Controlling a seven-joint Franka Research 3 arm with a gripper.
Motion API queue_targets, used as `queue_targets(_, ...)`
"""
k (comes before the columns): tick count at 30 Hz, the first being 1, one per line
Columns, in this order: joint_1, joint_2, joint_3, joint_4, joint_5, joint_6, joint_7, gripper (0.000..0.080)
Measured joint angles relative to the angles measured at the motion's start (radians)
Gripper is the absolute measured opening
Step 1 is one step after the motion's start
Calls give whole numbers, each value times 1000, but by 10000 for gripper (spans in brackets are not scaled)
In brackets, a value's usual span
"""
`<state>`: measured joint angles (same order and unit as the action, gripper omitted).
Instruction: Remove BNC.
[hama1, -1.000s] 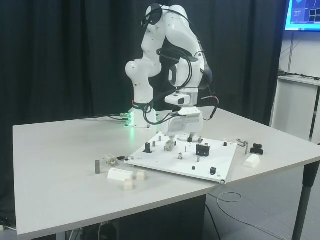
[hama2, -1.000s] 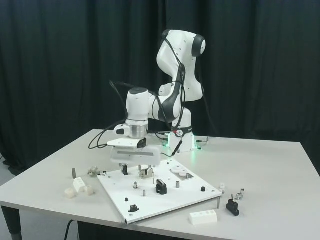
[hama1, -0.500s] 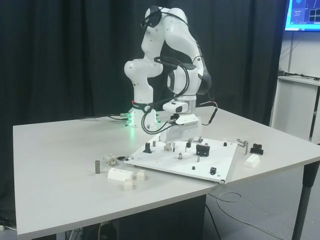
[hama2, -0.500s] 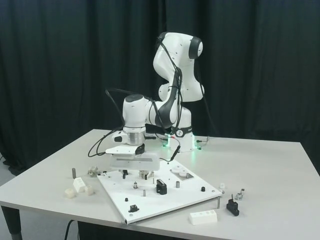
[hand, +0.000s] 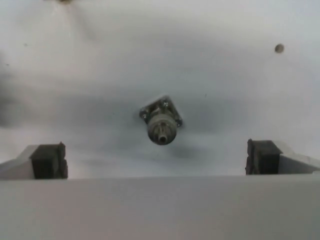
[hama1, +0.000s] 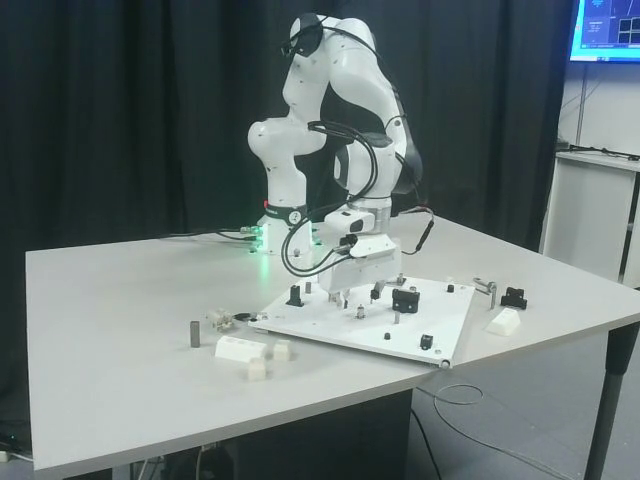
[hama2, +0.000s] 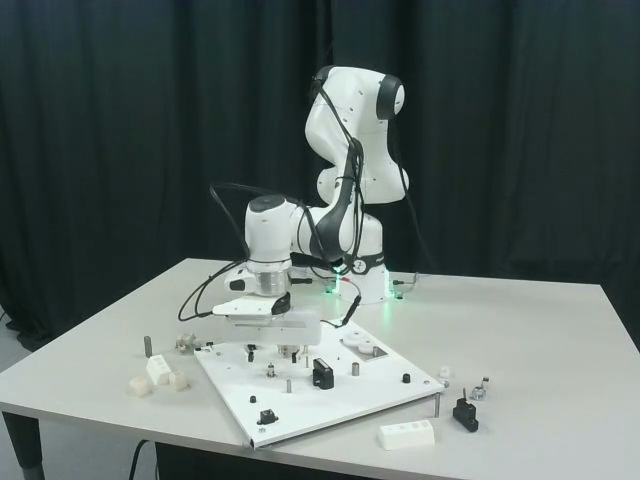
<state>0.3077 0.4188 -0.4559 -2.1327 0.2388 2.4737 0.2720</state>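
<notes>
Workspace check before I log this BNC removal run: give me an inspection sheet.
Surface: grey table, white board on it.
Job's things: BNC connector upright on the board, between the pads, untouched.
Clutter: white blocks, black part off the board.
Claw: claw open, low over the connector.
Cables: black cables along the arm.
Surroundings: black curtain, screen.

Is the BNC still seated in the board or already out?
Still in. The BNC connector stands upright on the white board, midway between the open gripper fingers, which are not touching it.
</notes>
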Motion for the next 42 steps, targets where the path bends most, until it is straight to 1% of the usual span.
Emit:
queue_targets(8, -2, 20, 5, 0, 16, 0, 0, 800)
queue_targets(14, -4, 28, 6, 0, 45, 2, 19, 800)
queue_targets(24, -12, 32, 6, 1, 89, 19, 128, 800)
queue_targets(33, -12, 32, 7, 1, 123, 29, 276, 800)
queue_targets(37, -11, 32, 7, 3, 125, 30, 343, 800)
queue_targets(42, -10, 32, 8, 6, 125, 30, 396, 800)
